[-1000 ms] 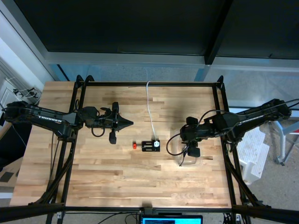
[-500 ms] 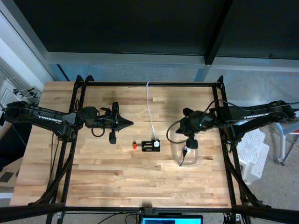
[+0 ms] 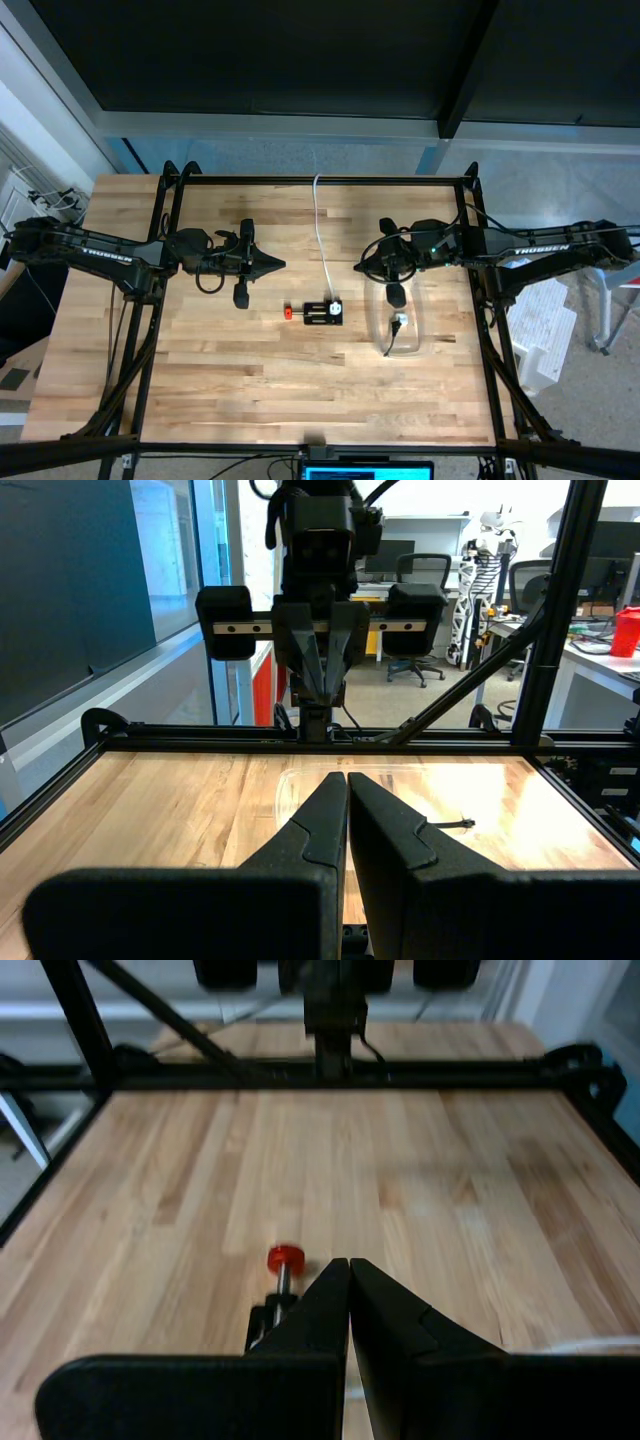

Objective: Remove the power plug from the receptacle and place in the container

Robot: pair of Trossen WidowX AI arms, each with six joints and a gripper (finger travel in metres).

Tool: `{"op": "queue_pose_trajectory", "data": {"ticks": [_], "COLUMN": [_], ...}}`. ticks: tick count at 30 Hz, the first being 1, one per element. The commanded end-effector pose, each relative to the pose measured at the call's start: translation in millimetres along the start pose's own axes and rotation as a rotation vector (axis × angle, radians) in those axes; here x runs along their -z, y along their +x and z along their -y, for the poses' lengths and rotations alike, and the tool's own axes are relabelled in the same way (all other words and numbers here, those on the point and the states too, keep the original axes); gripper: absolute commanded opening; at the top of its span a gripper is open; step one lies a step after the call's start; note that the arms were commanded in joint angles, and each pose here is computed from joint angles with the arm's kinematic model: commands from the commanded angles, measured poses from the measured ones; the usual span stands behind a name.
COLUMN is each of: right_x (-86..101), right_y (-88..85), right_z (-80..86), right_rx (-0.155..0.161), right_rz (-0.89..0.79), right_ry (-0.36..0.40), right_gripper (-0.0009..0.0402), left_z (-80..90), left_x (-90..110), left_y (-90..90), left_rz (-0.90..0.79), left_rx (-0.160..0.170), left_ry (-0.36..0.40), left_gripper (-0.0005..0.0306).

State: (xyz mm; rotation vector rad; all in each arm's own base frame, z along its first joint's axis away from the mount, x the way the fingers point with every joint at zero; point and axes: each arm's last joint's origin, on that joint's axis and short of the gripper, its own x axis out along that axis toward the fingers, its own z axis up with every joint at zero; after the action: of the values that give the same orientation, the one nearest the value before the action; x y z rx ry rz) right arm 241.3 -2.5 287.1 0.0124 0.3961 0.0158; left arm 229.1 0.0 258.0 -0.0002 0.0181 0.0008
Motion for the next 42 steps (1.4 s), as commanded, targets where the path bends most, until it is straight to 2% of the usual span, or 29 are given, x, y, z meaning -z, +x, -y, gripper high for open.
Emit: {"op": "queue_pose_trajectory", "data": {"ticks": [1, 9, 17, 21, 22, 25, 38, 41, 42], "right_x": [4.1, 10.3, 14.9, 21.2, 22.1, 24.0, 28.2, 28.2, 28.2], "right_y": [1.6, 5.0, 4.4, 4.4, 4.3, 4.3, 2.7, 2.7, 2.7], "right_z": [2.9, 3.4, 4.8, 6.2, 6.2, 5.6, 4.5, 3.7, 3.7], "right_rx": [0.012, 0.016, 0.02, 0.07, 0.073, 0.064, 0.061, 0.034, 0.034], "right_rz": [0.063, 0.245, 0.333, 0.345, 0.35, 0.363, 0.376, 0.376, 0.376], "right_ry": [-0.01, -0.011, 0.005, 0.016, 0.018, 0.019, 0.019, 0.015, 0.014], "right_gripper": [0.0, 0.0, 0.0, 0.0, 0.0, 0.0, 0.0, 0.0, 0.0], "left_z": [0.0, 0.0, 0.0, 0.0, 0.0, 0.0, 0.0, 0.0, 0.0], "left_x": [0, 0, 0, 0, 0, 0, 0, 0, 0], "left_y": [0.1, 0.1, 0.1, 0.1, 0.1, 0.1, 0.1, 0.1, 0.1], "left_rz": [0.0, 0.0, 0.0, 0.0, 0.0, 0.0, 0.0, 0.0, 0.0], "left_rx": [0.0, 0.0, 0.0, 0.0, 0.0, 0.0, 0.0, 0.0, 0.0], "left_ry": [0.0, 0.0, 0.0, 0.0, 0.0, 0.0, 0.0, 0.0, 0.0], "left_gripper": [0.0, 0.0, 0.0, 0.0, 0.0, 0.0, 0.0, 0.0, 0.0]}}
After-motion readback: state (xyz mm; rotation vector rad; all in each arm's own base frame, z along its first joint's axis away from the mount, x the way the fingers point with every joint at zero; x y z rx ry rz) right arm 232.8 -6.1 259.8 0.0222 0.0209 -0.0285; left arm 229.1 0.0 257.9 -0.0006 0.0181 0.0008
